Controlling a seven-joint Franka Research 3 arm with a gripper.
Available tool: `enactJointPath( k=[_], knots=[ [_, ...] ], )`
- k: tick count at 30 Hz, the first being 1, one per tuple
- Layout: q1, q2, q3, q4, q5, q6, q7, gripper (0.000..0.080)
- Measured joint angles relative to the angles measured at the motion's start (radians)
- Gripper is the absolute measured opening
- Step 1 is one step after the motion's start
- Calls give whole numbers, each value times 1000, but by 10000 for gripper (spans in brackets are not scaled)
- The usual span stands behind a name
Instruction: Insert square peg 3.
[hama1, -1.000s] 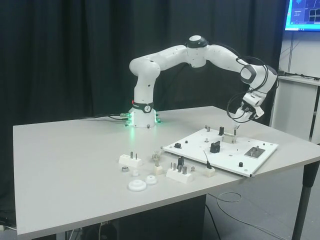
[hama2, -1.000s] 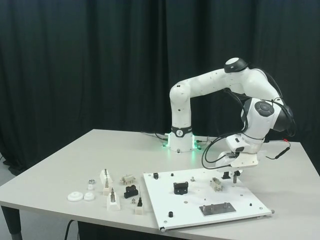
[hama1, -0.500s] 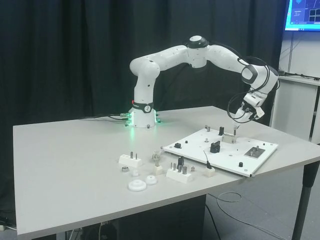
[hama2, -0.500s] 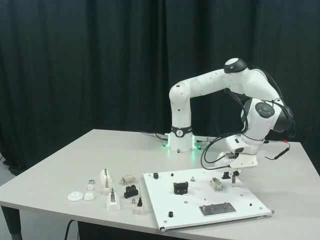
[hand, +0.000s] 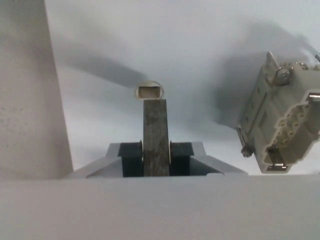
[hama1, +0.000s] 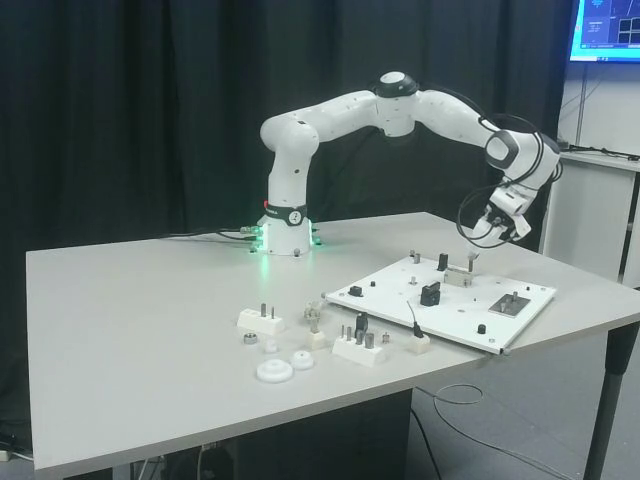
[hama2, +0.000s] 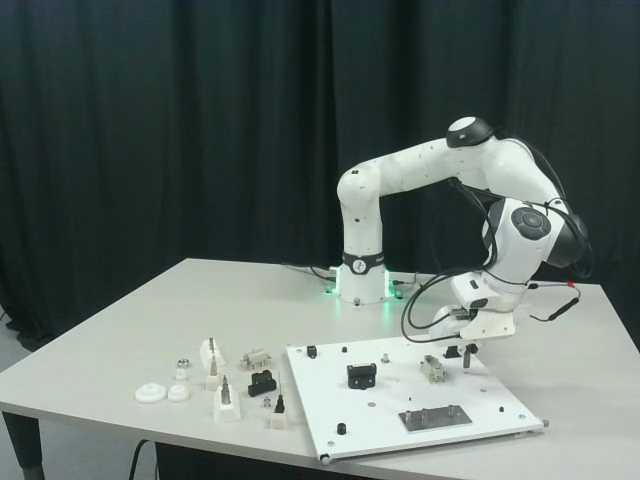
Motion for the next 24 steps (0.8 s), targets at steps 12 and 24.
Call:
enactJointPath(
  k=[12,24],
  knots=[
    [-18,1,5,19,-7,-16,0,112],
    [-27,4,11,26,-8,-19,-1,112]
  ],
)
